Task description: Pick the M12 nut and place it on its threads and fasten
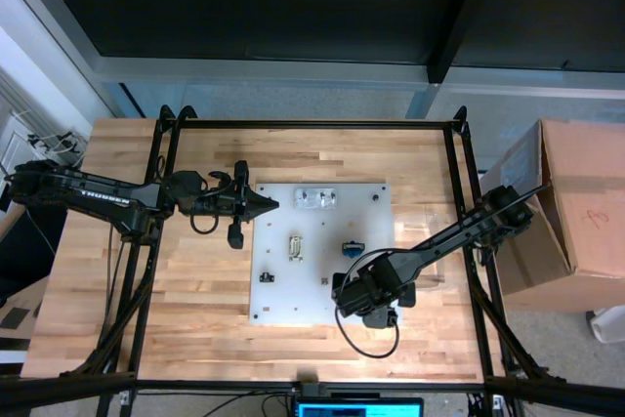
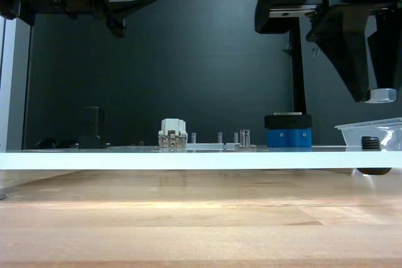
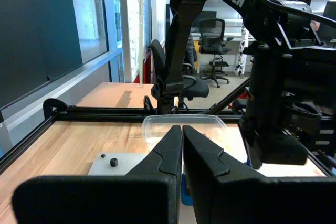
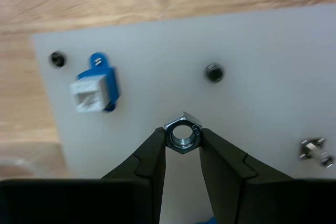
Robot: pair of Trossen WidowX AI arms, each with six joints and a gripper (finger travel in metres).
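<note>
Over the board's near right edge, the right gripper [image 4: 181,139] has its fingers clamped on the nut [image 2: 383,95], pinched across opposite sides with the bore vertical, facing the white board [image 1: 278,305]. The stud [image 2: 370,143] is bare with its ribs showing, standing in front of the clear tray [image 2: 352,128]. Key relation: in the low view the nut hangs clear above the stud and slightly to its right, axes roughly parallel but not in line. My read is a small sideways shift to centre the bore, then straight down. The left gripper [image 3: 182,128] is high over the board's far left edge, fingers pressed together on nothing. The right arm is far nearer the stud.
</note>
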